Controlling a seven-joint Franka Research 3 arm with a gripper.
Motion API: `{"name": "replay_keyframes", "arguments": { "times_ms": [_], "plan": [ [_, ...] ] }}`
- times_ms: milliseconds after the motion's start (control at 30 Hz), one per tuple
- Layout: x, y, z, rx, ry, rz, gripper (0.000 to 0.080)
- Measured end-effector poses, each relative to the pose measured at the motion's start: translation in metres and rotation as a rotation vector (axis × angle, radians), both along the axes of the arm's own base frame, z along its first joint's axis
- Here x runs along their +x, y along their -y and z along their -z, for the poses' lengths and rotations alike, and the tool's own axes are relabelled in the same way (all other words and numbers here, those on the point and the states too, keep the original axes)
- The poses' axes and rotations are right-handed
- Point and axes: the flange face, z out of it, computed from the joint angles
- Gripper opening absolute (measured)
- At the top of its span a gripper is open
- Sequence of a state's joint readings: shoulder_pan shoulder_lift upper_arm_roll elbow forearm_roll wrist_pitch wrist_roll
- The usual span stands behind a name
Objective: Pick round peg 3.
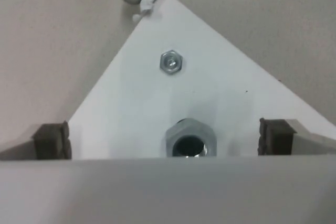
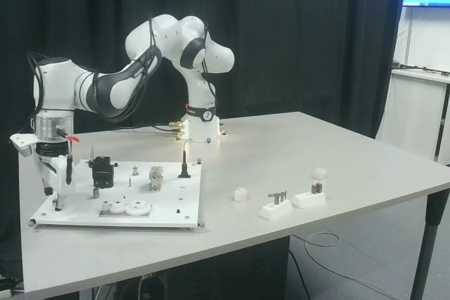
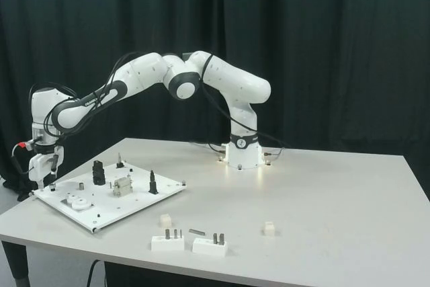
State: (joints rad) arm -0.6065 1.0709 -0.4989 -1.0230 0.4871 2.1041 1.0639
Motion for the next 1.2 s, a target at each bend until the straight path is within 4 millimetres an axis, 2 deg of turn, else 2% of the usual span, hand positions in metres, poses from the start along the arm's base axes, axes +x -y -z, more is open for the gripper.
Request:
{"name": "replay_keyframes", "arguments": {
  "times_ms": [1200],
  "plan": [
    [-0.0043, 0.0031, -0.0048, 0.001, -0.015, -0.03, 0.08]
  ]
}}
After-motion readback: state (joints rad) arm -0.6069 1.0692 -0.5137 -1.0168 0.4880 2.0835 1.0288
